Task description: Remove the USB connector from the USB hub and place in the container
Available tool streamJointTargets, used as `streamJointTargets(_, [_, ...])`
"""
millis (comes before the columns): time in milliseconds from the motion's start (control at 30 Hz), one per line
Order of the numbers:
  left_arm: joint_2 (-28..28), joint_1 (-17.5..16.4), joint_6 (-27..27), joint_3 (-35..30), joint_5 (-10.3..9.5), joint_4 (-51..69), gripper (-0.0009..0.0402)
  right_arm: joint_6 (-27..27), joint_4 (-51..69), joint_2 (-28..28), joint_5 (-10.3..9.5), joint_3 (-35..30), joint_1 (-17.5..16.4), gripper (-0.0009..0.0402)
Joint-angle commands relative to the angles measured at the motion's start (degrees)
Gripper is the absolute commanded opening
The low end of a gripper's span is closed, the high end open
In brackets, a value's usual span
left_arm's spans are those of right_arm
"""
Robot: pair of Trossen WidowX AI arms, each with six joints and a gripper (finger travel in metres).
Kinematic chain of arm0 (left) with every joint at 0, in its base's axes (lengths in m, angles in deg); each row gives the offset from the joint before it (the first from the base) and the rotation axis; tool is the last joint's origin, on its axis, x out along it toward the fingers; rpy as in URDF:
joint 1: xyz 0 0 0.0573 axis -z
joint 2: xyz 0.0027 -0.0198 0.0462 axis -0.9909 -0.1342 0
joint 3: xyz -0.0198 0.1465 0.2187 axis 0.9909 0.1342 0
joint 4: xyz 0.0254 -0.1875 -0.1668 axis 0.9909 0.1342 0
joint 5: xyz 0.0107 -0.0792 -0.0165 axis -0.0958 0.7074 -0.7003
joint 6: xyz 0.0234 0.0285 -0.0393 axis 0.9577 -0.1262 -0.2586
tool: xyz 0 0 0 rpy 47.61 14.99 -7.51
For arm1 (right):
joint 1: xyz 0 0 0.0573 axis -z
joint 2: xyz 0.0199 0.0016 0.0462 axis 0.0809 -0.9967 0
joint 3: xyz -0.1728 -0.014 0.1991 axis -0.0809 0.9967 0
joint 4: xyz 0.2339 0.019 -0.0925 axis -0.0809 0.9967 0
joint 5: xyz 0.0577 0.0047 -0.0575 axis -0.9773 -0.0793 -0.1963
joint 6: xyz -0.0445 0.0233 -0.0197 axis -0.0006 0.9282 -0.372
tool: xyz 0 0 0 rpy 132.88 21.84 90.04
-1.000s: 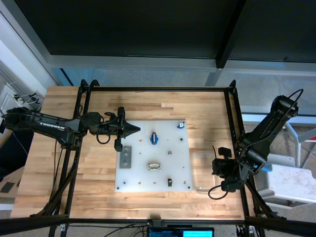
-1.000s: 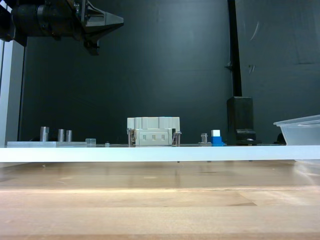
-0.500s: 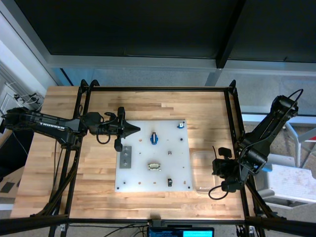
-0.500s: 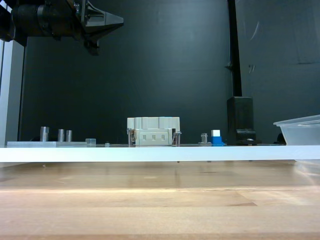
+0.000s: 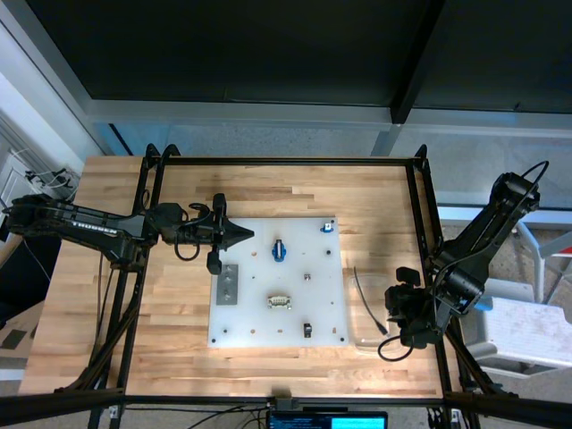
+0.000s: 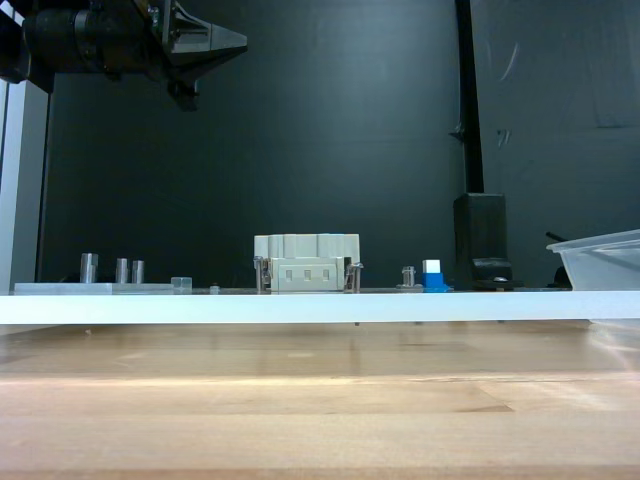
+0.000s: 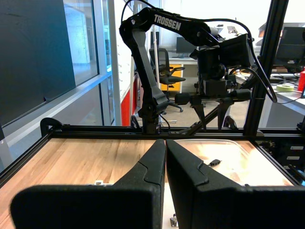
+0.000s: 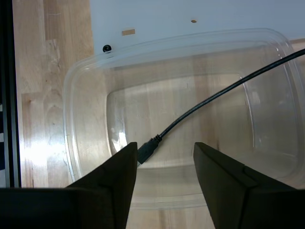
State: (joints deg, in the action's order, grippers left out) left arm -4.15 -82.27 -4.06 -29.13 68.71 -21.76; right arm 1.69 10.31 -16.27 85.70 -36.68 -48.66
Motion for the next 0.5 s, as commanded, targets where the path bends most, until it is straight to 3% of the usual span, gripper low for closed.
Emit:
streamJointTargets(33, [0.0, 0.0, 0.0, 0.0, 0.02, 0.0, 0.0001, 0.0, 0.0, 0.0, 0.02, 0.0, 0.0, 0.0185])
streamJointTargets(500, [0.0, 0.0, 0.0, 0.0, 0.00, 0.0, 0.0001, 0.0, 0.0, 0.0, 0.31, 0.0, 0.0, 0.0188])
